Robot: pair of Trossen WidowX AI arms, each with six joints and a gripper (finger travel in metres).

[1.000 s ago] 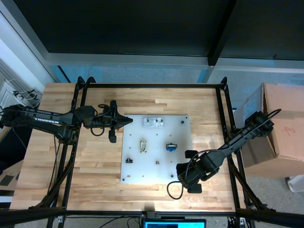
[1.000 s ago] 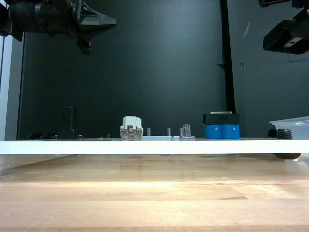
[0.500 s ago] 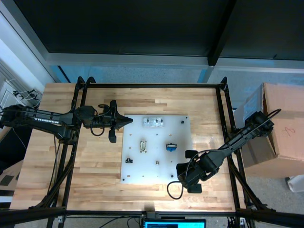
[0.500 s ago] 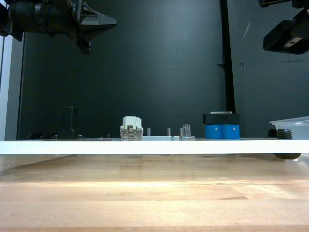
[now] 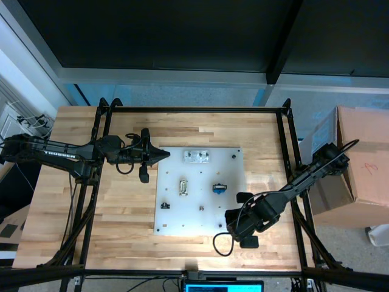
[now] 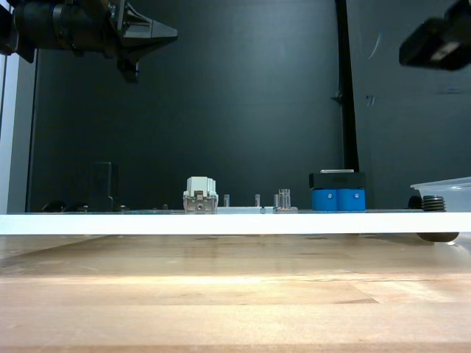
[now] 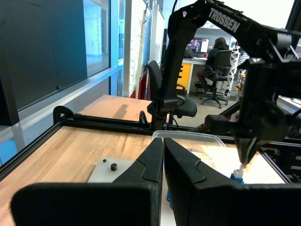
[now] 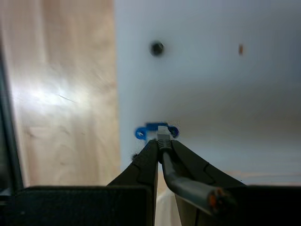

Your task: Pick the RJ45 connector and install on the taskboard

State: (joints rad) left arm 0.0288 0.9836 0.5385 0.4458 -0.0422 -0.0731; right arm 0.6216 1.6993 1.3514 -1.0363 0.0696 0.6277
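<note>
Hanging over the near right corner of the taskboard (image 5: 182, 219), the right gripper (image 8: 162, 144) has its claw pinched narrow on the RJ45 connector (image 8: 162, 132). A short stub of cable (image 8: 188, 186) trails back between the fingers. The connector is held in the air, clear of its seat. From the right wrist, the blue mount (image 8: 140, 133) on the taskboard shows just past the connector's tip, with bare white board around it and a small screw hole (image 8: 156, 47) further along. The taskboard's edge runs just beside the connector, and wooden table (image 8: 56, 94) lies beyond that edge. From table height only part of the right arm (image 6: 434, 44) shows, high above the taskboard, with open air between it and the blue mount. The left gripper (image 5: 163, 156) hovers at the taskboard's far left corner, well apart from the right gripper. Its fingers (image 7: 146, 165) are pressed almost together on nothing, well above the taskboard. A white connector block (image 5: 183, 186) stands near the taskboard's middle, just left of the blue mount. A black frame rail (image 5: 194, 110) borders the table beyond the taskboard's far edge. A clear plastic tray (image 6: 441, 187) sits off the taskboard's right side, and a cardboard box (image 5: 364, 164) stands further right.
</note>
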